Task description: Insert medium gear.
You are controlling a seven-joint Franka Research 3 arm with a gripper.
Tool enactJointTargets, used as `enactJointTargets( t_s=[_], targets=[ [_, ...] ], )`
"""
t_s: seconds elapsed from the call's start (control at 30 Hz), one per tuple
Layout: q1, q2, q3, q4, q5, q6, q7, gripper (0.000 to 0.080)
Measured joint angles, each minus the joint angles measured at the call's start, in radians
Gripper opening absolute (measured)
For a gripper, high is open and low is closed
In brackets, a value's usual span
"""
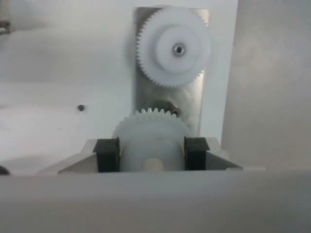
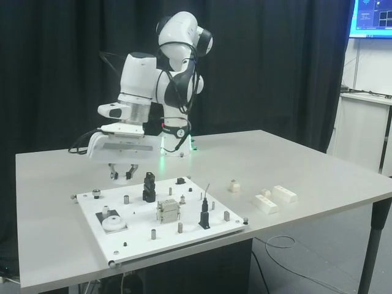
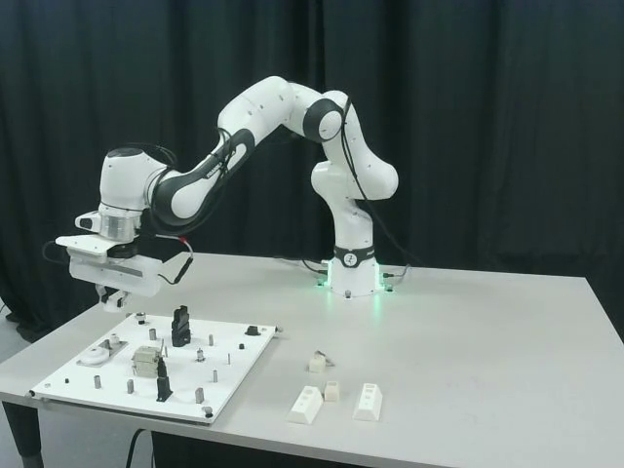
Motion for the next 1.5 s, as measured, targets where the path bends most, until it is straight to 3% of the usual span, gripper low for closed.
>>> enactJointTargets(
  t_s=[0.33,0.83,1.07,1.5],
  targets=[
    [-0.063,0.087,0.02,0.099,0.061,-0.028,-0.1,0.0281],
    [-0.119,0.21,0.022,0.237,0.138,-0.101,-0.175,0.0281],
    [-0.131,0.235,0.022,0.271,0.151,-0.146,-0.189,0.0281],
    [-0.14,0.243,0.022,0.275,0.151,-0.191,-0.204,0.0281]
  ],
)
